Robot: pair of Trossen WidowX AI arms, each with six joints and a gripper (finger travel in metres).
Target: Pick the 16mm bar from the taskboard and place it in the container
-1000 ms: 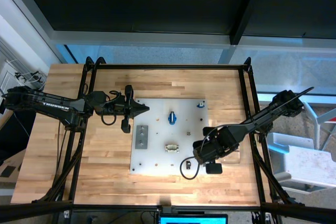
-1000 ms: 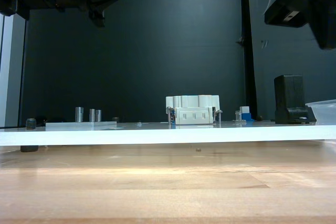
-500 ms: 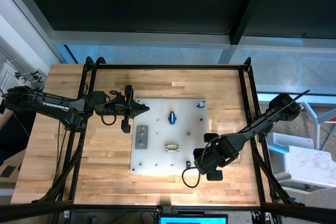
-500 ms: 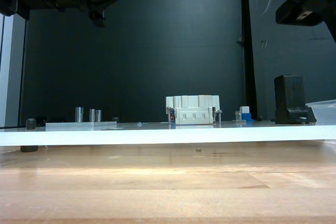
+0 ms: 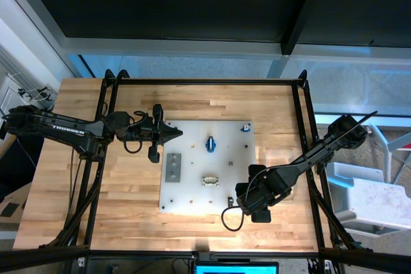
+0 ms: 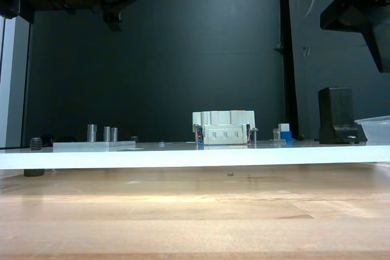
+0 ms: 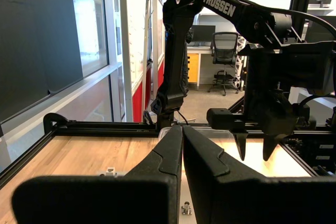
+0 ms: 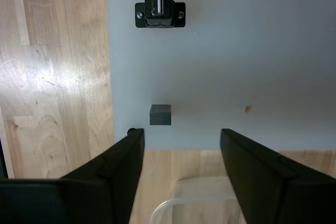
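Note:
The 16mm bar [image 8: 160, 114], a tiny dark-grey stub, stands on the white taskboard [image 8: 236, 51] close to its edge. My right gripper [image 8: 181, 136] hangs open straight above it, one finger on each side, with nothing held. In the high view this gripper [image 5: 249, 201] covers the bar at the taskboard's [image 5: 192, 152] front right corner. The clear container [image 8: 193, 199] lies just beyond that board edge; in the high view the container [image 5: 287, 190] is mostly under the right arm. My left gripper [image 5: 174, 133] hovers shut and empty over the board's back left corner.
A black socket piece [image 8: 160, 14] sits a little beyond the bar, seen also as the black piece [image 5: 230, 200]. On the board stand a grey block [image 5: 173, 166], a blue part [image 5: 210, 144] and a silver connector [image 5: 209, 180]. A black frame borders the table.
My right gripper has moved toward the board's front edge, from beside the container to above the front right corner. The left arm has not moved.

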